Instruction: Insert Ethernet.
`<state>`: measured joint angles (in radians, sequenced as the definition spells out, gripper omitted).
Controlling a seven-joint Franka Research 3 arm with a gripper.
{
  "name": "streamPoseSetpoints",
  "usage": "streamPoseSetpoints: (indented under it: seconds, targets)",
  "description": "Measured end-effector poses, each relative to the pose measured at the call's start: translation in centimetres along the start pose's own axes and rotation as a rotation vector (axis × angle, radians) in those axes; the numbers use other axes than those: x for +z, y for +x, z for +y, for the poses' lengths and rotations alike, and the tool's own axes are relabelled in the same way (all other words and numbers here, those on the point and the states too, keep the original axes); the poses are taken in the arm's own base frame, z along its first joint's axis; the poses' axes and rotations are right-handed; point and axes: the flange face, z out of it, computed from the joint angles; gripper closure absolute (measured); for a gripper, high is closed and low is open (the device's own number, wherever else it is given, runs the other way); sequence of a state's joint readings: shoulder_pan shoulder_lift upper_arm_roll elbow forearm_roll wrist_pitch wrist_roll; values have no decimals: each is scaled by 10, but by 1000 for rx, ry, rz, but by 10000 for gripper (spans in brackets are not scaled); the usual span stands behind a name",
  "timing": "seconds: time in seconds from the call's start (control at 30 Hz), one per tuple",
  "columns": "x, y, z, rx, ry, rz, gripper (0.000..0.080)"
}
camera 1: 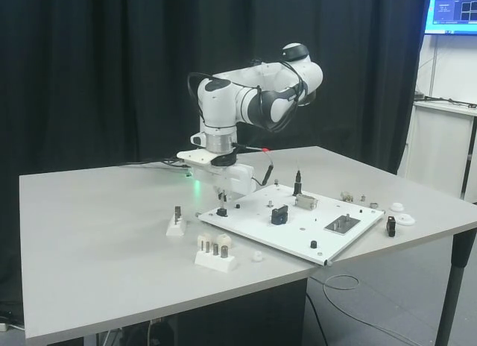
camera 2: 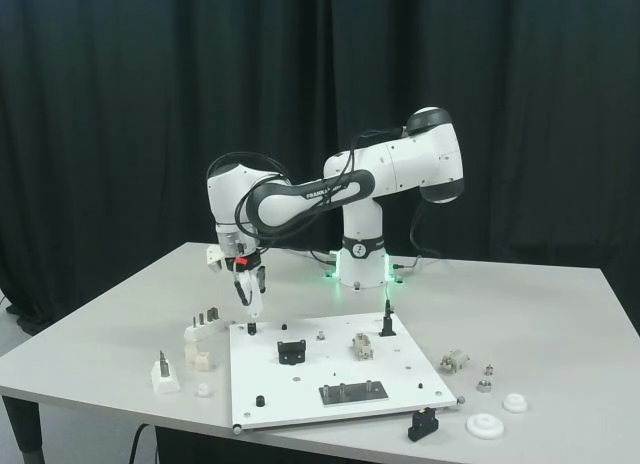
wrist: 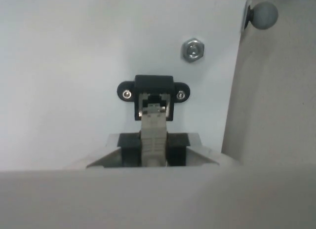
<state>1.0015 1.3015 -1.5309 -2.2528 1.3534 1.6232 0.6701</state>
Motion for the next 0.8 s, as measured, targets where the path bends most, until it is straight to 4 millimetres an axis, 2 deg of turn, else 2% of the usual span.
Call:
streamPoseSetpoints:
  seconds: [0.8]
  targets:
    - [4, 2, 2, 7, -1, 0, 702]
